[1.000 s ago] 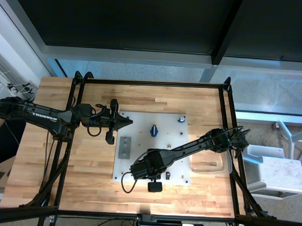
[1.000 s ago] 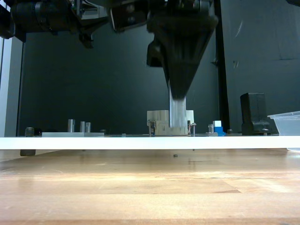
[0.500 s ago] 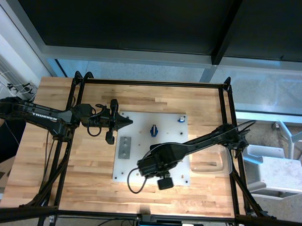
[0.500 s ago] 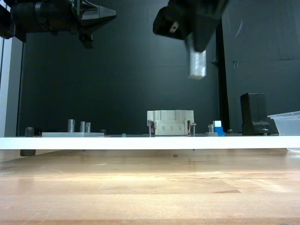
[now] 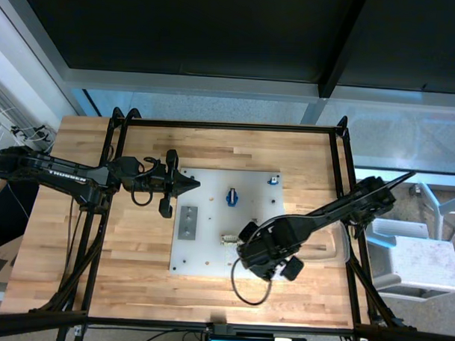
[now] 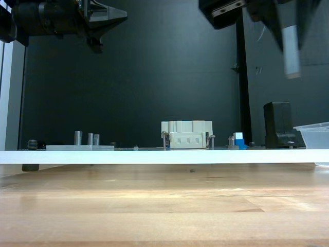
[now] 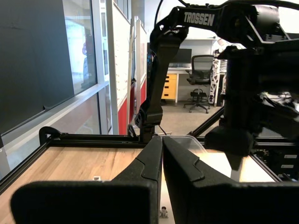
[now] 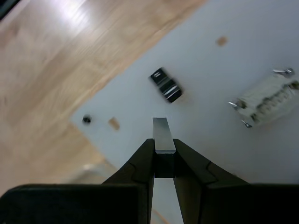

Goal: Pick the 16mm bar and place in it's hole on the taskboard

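The right tool [image 8: 163,148] is clenched on the short silver-grey metal 16mm bar [image 8: 163,134]. It grips one end so the rest juts past the fingertips, which leaves the free end ready to enter a hole first. In the low view the 16mm bar [image 6: 291,51] hangs nearly upright, high above the flat white taskboard [image 5: 209,256] and clear of any seat. That height looks enough to carry it over the board's fittings. From above, the right tool [image 5: 275,254] sits over the taskboard's near right part, just beside the clear plastic tray [image 5: 322,254] that lies toward the surface's right edge. Which hole is meant for the bar cannot be told from these views.

The left tool [image 5: 188,184] hovers over the taskboard's far left corner with its fingers pressed together on nothing. It is raised well above the board and well apart from the right tool, which seems to keep it out of the way.

The pale wooden surface [image 5: 126,279] is ringed by black metal rails, and the taskboard lies around its middle. A grey metal block with upright pegs [image 5: 187,221] sits by the board's left edge. A beige multi-pin connector [image 5: 229,239] sits near its centre, and a small blue clip [image 5: 232,196] lies toward its far edge. Beyond the surface's far edge is a dark panel. The left wrist view shows an office with tall windows and a swivel chair [image 7: 200,91].
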Tool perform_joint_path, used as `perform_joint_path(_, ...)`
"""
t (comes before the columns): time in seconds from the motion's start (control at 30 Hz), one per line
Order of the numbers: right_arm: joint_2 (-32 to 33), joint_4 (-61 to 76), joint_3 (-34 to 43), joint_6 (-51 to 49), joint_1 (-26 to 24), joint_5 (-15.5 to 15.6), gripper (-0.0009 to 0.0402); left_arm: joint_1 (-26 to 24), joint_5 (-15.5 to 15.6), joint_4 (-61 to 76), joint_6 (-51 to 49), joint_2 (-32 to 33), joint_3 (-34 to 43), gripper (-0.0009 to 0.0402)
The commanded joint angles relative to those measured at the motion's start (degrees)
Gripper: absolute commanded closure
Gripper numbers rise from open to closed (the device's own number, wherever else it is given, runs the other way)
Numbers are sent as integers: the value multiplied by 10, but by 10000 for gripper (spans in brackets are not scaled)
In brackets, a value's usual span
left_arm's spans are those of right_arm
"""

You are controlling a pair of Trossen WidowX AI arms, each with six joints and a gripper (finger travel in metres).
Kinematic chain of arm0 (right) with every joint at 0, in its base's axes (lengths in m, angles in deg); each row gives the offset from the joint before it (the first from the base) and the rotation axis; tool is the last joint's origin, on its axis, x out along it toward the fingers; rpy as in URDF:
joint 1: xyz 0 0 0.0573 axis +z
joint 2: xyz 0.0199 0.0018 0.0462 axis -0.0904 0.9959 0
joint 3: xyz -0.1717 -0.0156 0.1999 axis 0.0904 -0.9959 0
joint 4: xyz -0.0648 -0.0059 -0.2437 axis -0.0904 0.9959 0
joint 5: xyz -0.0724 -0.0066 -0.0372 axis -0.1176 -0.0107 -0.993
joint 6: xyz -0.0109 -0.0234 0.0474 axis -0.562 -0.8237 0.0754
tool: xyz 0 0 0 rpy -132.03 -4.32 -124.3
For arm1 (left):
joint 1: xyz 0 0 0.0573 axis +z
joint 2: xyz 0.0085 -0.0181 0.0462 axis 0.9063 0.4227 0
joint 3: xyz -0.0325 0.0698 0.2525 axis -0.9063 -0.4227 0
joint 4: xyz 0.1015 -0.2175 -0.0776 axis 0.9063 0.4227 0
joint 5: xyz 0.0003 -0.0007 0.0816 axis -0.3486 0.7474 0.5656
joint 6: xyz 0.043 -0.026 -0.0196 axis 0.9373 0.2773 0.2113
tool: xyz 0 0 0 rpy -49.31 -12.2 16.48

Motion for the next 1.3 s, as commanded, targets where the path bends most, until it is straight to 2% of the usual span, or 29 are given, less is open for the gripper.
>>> perform_joint_path(0.03,-18,-4,-27,-43,4,3,393,0,0,0,0,0,0,393)
perform_joint_path(0.17,-40,-21,-66,-110,14,3,393,0,0,0,0,0,0,393)
perform_joint_path(0.73,-46,-77,-139,-205,43,3,393,0,0,0,0,0,0,393)
perform_joint_path(1.3,-9,-105,-148,-281,48,4,393,0,0,0,0,0,0,393)
